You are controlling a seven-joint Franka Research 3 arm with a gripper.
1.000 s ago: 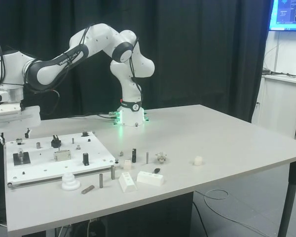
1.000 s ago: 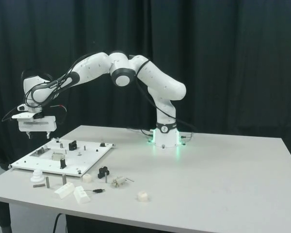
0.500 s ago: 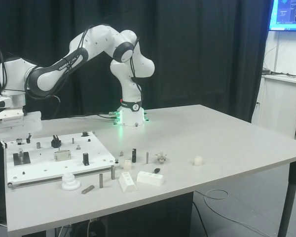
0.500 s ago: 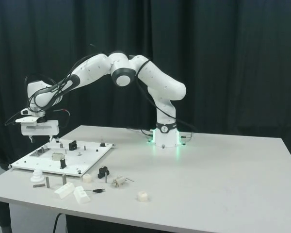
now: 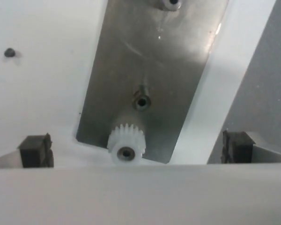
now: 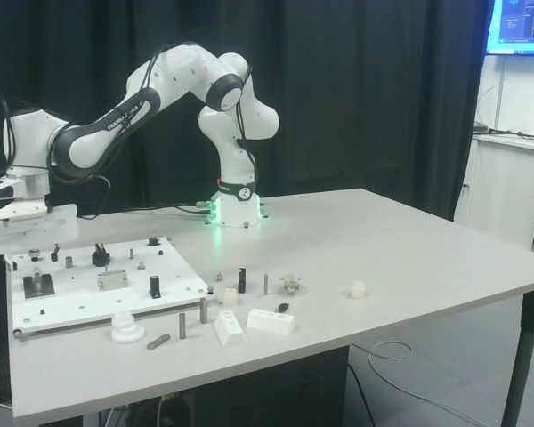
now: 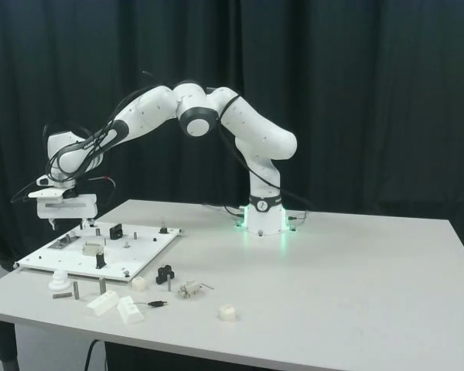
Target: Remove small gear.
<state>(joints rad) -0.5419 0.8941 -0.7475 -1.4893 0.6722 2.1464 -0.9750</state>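
I've got the gripper (image 5: 136, 150) spread wide above the gear (image 5: 126, 144) on the plate (image 5: 145, 61), fingers straddling it, ready to drop and pinch.

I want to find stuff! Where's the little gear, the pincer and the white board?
small gear (image 5: 126, 145), wrist view, toothed top.
pincer (image 5: 136, 149), wrist view, midway between fingertips.
white board (image 6: 76, 302), first room view, bare front part.

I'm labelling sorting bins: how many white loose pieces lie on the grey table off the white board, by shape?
Stepped white part: 1
Long white blocks: 2
Small white cubes: 2
Total: 5
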